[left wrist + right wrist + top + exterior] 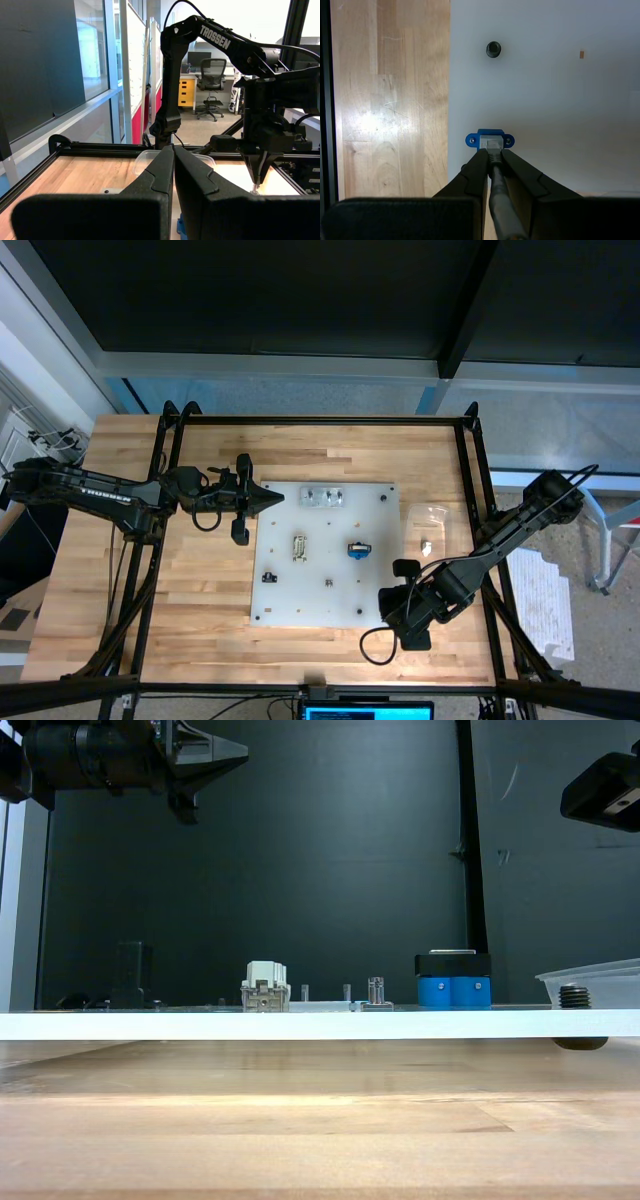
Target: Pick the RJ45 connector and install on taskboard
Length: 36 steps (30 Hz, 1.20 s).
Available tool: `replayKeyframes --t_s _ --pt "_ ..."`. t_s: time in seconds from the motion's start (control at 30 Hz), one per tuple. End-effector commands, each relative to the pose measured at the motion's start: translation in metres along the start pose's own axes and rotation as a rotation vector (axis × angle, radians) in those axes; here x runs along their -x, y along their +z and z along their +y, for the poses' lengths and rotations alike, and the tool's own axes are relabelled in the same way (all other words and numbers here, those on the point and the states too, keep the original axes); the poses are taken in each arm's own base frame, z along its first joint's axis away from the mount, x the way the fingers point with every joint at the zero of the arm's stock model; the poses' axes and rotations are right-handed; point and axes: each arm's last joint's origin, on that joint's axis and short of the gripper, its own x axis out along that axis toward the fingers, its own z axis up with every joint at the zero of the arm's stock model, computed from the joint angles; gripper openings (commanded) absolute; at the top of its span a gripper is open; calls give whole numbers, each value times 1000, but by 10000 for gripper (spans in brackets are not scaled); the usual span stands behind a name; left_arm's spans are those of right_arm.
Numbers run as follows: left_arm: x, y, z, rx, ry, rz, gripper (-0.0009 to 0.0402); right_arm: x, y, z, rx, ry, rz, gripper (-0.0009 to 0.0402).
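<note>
Overhead, two black arms reach in over a white board (300,590) on a wooden table (120,600). By the board's right edge, near its near corner, the right gripper (493,153) points down. Its fingers (475,172) are drawn in to a slim gap and pinch a thin grey stem (496,190). At the end of that stem, right at the fingertips, sits the connector (493,145) — a tiny pale plug.

From the right wrist camera, the plug lines up with the middle of a blue fitting (471,141) that has two screw ears and is mounted just inside the board's edge. Whether the plug touches it or is seated in it cannot be told. A black screw (493,49) sits in the board beyond the fitting.

Level above the board's far left edge, the left gripper (280,498) hangs pointing right. Its fingers (160,170) are pressed together on nothing, well apart from the connector.

Writing: "TROSSEN" in white capitals runs along the right arm (216,37), and the same word shows on the left arm (100,495).

Just beside the board's right edge lies a clear tray (430,512), with a small pale piece (426,548) in it.
</note>
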Motion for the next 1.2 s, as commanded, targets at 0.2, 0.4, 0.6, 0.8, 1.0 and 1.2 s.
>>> replayKeyframes --t_s 0.2,0.4,0.6,0.8,1.0,1.2 --pt "0 0 0 0 0 0 0 -4 0 1 8 -5 10 0" --pt "0 0 0 0 0 0 0 -2 -1 0 8 -9 14 0" --pt "0 0 0 0 0 0 0 -2 -1 0 8 -10 16 0" --pt "0 0 0 0 0 0 0 -2 -1 0 9 -11 17 0" --pt "0 0 0 0 0 0 0 -5 -3 -1 10 -12 19 0" --pt "0 0 0 0 0 0 0 -11 -7 -1 9 -9 20 0"
